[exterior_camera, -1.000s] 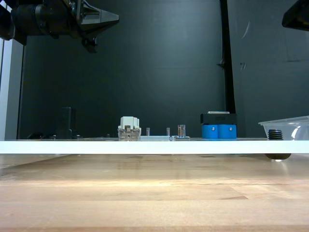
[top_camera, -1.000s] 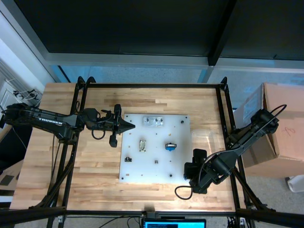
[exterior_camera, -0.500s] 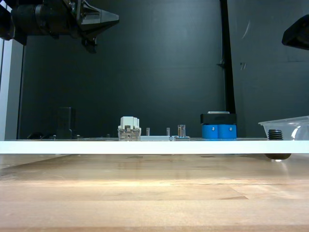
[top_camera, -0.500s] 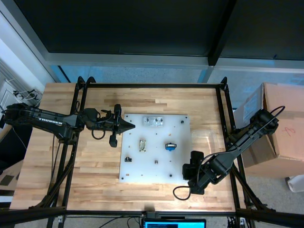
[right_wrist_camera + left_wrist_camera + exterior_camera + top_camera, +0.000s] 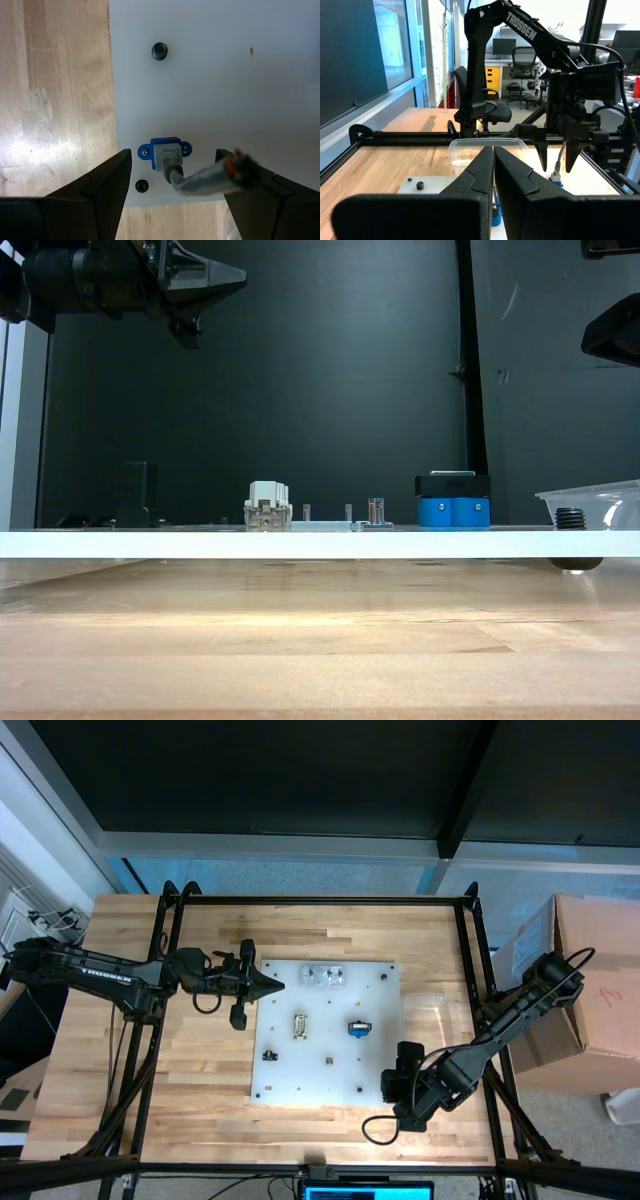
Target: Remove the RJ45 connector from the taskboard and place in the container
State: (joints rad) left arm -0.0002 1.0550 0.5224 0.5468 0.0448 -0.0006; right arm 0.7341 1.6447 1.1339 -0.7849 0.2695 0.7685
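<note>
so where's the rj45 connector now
RJ45 connector: in its blue seat at the board's near-right corner, under the right gripper; left gripper hovers at its left edge.

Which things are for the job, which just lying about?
Job: grey RJ45 connector seated in blue mount; clear plastic container; open right gripper above connector.
Spare: shut left gripper raised near left edge of white board; beige socket block.
</note>
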